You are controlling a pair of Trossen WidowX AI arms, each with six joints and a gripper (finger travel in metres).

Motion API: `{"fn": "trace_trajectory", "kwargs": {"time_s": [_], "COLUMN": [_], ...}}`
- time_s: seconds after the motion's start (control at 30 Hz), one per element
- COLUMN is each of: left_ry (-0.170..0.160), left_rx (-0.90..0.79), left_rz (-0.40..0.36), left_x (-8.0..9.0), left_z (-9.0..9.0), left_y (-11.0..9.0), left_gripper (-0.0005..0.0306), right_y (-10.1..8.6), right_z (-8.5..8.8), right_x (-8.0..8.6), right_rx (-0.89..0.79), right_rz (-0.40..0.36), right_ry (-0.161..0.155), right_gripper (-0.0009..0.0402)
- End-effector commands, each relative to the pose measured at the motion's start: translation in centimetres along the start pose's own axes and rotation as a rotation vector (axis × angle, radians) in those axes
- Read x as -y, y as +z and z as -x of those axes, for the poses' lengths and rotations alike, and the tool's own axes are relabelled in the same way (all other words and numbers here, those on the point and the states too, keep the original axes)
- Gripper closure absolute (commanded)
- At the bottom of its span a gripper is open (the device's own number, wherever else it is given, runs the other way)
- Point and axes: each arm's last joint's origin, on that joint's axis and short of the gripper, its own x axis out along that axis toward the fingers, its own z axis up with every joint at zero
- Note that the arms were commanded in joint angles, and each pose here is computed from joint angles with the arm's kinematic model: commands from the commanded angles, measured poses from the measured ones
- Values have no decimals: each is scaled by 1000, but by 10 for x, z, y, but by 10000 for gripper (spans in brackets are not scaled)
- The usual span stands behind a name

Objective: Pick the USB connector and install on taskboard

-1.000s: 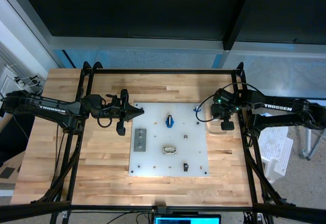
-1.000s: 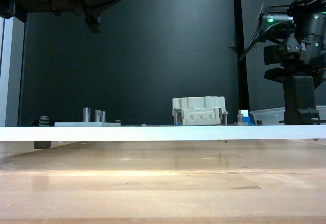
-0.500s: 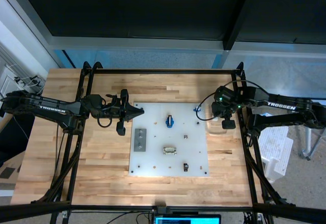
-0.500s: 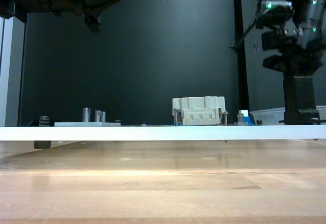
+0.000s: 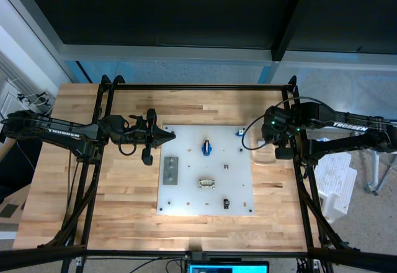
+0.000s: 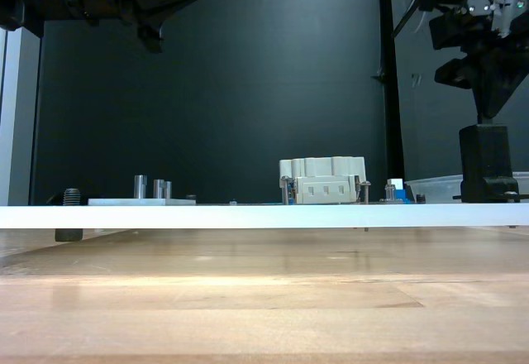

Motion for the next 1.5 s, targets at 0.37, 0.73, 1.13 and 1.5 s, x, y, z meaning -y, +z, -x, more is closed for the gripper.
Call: {"fn": "trace_trajectory", "kwargs": {"time_s": [0.37,0.73,1.13,1.5], "left_ry": [0,0,0,0], "left_rx": [1,1,1,1], "left_rz": [0,0,0,0], "left_x": [0,0,0,0], "left_z": [0,0,0,0], "left_y": [0,0,0,0], "left_gripper": [300,300,300,300], "right_y": [35,72,102,126], "right_z": [1,-5,-13,-24], "right_x": [-55,-100,-139,-167], "right_rx": [14,-5,-6,14], "right_rz": [-26,-40,-73,-97], "right_ry": [28,37,37,36], "right_gripper": [393,393,393,393]}}
